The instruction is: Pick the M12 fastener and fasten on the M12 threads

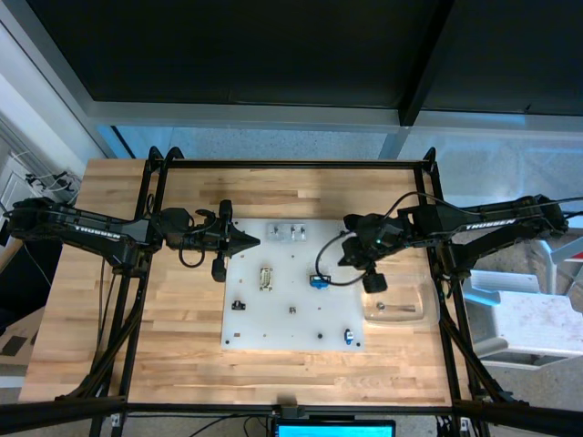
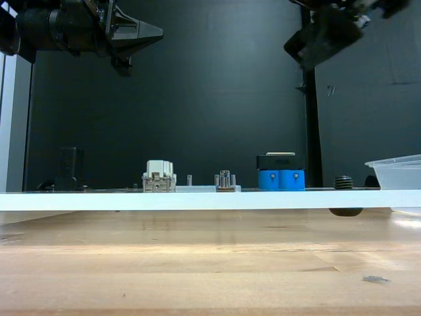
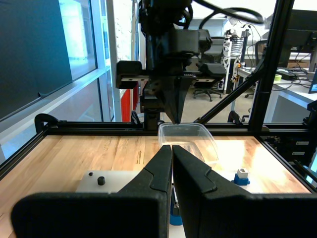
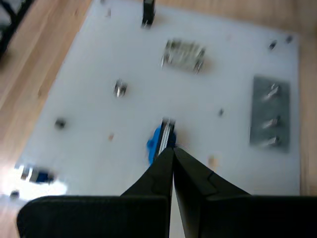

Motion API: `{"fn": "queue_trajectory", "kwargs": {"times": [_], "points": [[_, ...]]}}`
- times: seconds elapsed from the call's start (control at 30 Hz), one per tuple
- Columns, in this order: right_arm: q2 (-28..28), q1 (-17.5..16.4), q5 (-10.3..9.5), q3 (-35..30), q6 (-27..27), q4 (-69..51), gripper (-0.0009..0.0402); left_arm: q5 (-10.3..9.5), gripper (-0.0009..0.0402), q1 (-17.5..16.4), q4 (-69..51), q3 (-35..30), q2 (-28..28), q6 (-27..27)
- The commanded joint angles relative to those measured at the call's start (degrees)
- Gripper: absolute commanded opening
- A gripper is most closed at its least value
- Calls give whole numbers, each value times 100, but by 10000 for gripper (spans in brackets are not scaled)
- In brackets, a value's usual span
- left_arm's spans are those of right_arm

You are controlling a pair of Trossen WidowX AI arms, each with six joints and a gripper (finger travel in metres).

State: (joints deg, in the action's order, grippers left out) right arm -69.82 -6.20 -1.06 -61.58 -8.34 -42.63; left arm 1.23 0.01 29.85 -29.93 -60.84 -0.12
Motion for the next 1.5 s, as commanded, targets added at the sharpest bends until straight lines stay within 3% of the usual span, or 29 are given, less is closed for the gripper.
{"fn": "queue_trajectory", "kwargs": {"times": [0.03,0.5,0.67,1.17,1.37,1.5], "points": [[-15,-166,57,-131,-129,-588,0,2,0,0,2,-2,-2,2],[-151,-859,114,-243,-444,-2192,0,2,0,0,2,-2,-2,2],[-409,-1222,111,-243,-922,-2485,0,2,0,-2,2,-2,-2,2],[-1237,-2033,151,-240,-2262,-2656,0,2,0,-2,2,-2,-2,2],[-1482,-2253,146,-219,-2262,-2634,7,2,0,-2,2,-2,-2,2],[-1547,-2361,146,-125,-2258,-2461,38,2,0,-2,2,-2,-2,2]]}}
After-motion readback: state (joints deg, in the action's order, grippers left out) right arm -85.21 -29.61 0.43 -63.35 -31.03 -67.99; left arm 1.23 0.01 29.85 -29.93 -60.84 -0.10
